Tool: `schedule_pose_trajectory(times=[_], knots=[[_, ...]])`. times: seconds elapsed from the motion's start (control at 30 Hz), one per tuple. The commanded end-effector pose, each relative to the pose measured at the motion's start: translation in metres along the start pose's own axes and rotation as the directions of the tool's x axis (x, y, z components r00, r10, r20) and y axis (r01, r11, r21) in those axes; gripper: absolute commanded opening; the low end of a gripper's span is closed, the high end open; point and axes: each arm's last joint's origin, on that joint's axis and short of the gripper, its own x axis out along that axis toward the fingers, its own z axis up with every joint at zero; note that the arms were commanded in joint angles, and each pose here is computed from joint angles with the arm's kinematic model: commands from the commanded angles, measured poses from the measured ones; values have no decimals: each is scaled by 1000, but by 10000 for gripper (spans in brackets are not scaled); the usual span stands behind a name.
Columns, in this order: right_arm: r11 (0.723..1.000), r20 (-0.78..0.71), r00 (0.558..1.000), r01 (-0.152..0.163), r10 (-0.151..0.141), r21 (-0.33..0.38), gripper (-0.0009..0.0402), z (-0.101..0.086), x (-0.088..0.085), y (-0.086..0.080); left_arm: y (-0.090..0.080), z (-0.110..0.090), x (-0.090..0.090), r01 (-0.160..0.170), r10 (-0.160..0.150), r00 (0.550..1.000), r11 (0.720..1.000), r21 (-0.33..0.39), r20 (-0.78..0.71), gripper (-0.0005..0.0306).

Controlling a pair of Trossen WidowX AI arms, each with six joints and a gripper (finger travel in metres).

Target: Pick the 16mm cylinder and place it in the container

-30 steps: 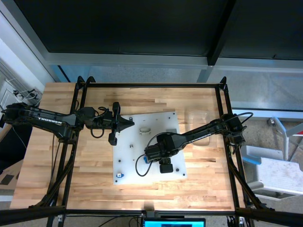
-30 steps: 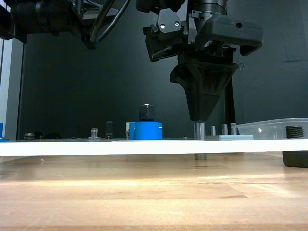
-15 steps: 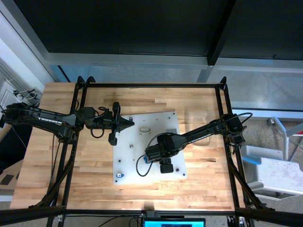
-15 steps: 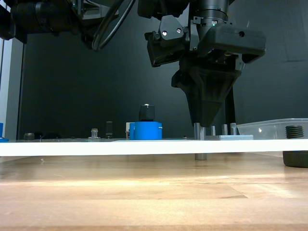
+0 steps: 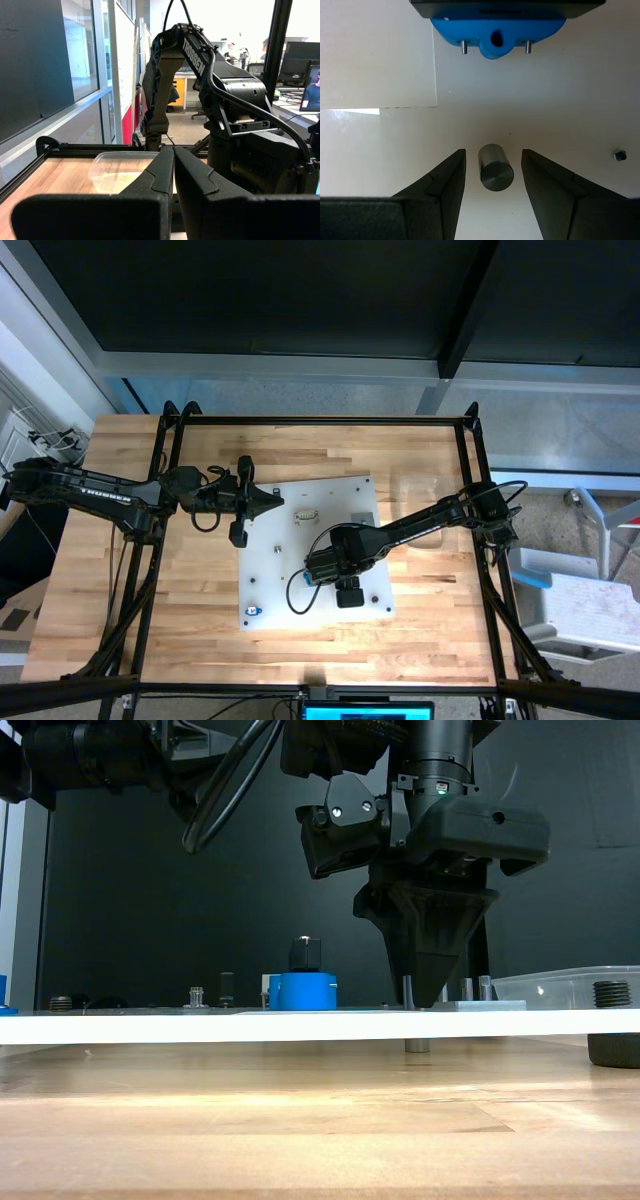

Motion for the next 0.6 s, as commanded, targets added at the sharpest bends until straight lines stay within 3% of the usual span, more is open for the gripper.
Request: schedule_pose_trajectory(times=[0.03,0.23,0.6], knots=[[1000,-3,1000,0,0,0,153,0,0,0,0,0,0,0,0,1000,1000,0,0,0],[1000,-3,1000,0,0,0,138,0,0,0,0,0,0,0,0,1000,1000,0,0,0],[1000,-3,1000,0,0,2,47,0,0,-1,0,0,0,0,0,1000,1000,0,0,0]])
